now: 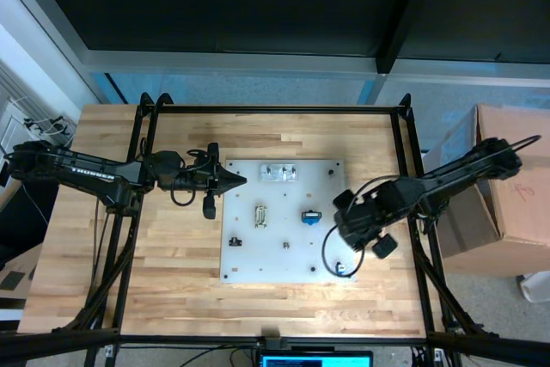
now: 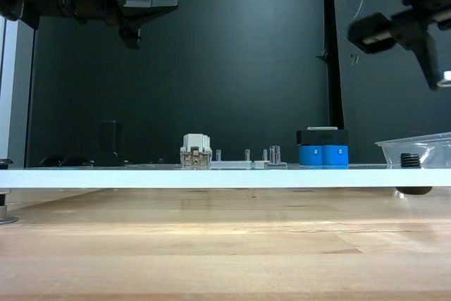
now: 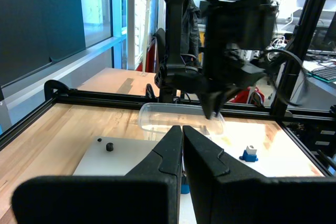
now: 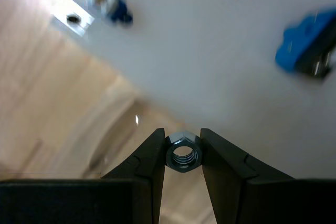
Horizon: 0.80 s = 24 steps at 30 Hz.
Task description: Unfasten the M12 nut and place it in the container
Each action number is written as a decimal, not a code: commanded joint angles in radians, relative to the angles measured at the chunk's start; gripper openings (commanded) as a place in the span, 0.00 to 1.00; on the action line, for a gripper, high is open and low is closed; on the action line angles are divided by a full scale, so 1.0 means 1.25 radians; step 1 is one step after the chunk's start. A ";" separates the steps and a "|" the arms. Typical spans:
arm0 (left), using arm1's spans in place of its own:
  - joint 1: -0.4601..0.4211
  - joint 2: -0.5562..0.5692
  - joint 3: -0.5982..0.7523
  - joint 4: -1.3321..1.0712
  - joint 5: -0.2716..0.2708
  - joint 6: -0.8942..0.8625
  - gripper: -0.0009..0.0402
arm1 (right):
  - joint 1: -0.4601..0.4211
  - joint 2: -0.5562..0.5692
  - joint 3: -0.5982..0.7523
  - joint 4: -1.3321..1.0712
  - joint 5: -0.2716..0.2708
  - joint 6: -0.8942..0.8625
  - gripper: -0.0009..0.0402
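Two robot arms reach inward over a white board [image 1: 275, 251] on a wooden table [image 1: 129, 298].

The right gripper [image 4: 182, 136] is clamped on the small silver nut [image 4: 183, 157]. The right wrist view shows the nut pinched between the two black fingertips, its threaded hole facing the camera. The nut hangs in the air, clear of its seat. In the low view, at the lower right of the frame, the black stud [image 2: 410, 161] stands bare with its ribs showing. The right gripper is in the upper right of that frame, well above the board.

The clear container [image 2: 425, 147] sits at the lower right edge of the low view, behind the stud. In the left wrist view the right gripper's tip hangs just over the container's rim.

The left gripper [image 3: 182, 128] has its fingers pressed together on nothing. In the high view it is at centre left, just beside the board's left edge, and in the low view it is high in the upper left.

The unfastening looks done, and the step in hand appears to be carrying the nut to the container. The next move calls for centring the nut over the container's open mouth, inside the rim. The right gripper should then lower a little and part its fingers so the nut drops in, not onto the board.
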 commanded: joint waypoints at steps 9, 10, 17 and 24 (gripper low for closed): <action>0.000 0.000 0.000 0.000 0.000 0.000 0.02 | -0.007 -0.127 -0.157 -0.031 0.010 0.252 0.03; 0.000 0.000 0.000 0.000 0.000 0.000 0.02 | -0.009 -0.127 -0.170 -0.029 0.019 0.269 0.03; 0.000 0.000 0.000 0.000 0.000 0.000 0.02 | -0.053 -0.126 -0.233 0.004 0.074 0.338 0.03; 0.000 0.000 0.000 0.000 0.000 0.000 0.02 | -0.067 -0.126 -0.238 0.043 0.059 0.373 0.03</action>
